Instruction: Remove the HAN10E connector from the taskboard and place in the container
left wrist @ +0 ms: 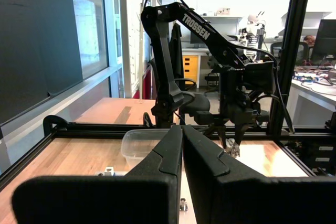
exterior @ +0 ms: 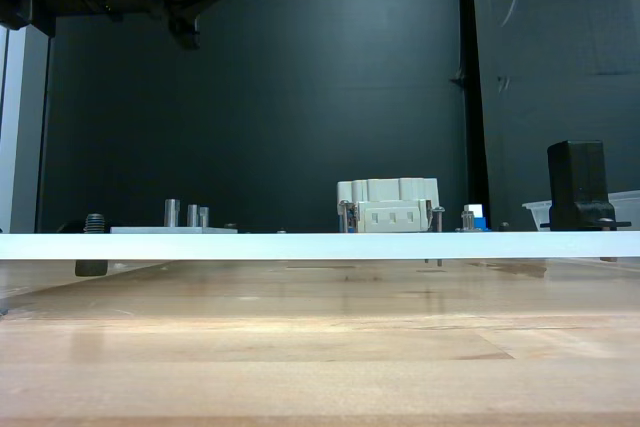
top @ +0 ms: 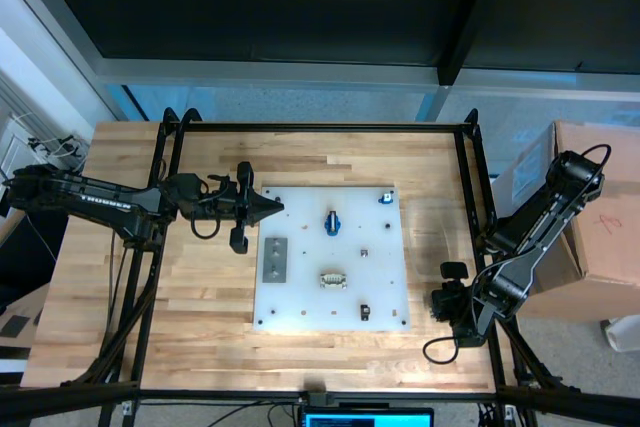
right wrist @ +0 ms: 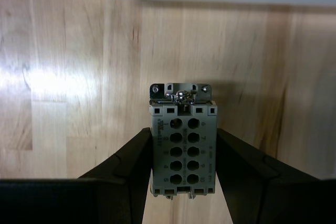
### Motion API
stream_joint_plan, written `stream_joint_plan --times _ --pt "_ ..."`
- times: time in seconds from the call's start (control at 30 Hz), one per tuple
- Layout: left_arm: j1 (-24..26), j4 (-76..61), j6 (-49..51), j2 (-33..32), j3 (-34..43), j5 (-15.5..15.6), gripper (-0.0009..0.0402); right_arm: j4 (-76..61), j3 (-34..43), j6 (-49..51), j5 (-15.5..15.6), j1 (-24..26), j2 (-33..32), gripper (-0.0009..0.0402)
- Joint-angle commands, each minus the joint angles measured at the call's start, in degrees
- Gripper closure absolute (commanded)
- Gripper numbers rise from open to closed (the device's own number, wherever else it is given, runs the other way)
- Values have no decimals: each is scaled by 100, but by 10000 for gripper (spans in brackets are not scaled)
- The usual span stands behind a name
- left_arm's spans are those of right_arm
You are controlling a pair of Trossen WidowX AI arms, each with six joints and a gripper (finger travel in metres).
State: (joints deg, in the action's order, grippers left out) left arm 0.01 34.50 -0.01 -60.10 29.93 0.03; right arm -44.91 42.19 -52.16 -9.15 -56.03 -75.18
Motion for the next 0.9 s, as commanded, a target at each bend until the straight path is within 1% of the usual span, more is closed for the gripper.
stream_joint_plan --times 0.03,0.17,0.43,0.53,0.73,0.9 --pt "0 2 0 0 2 -2 393 7 -9 7 33 -11 -177 357" --pt "0 2 0 -2 2 -2 393 111 -7 2 22 -15 -343 310" --pt "-2 2 0 -2 2 -2 393 111 20 -160 42 -17 -354 212" --pt "0 0 0 -2 2 -2 393 105 50 -160 140 -22 -289 182" --pt "0 2 0 0 2 -2 393 -2 138 -164 142 -24 -61 139" --pt "-2 2 0 0 2 -2 393 -686 581 -245 125 -24 63 129"
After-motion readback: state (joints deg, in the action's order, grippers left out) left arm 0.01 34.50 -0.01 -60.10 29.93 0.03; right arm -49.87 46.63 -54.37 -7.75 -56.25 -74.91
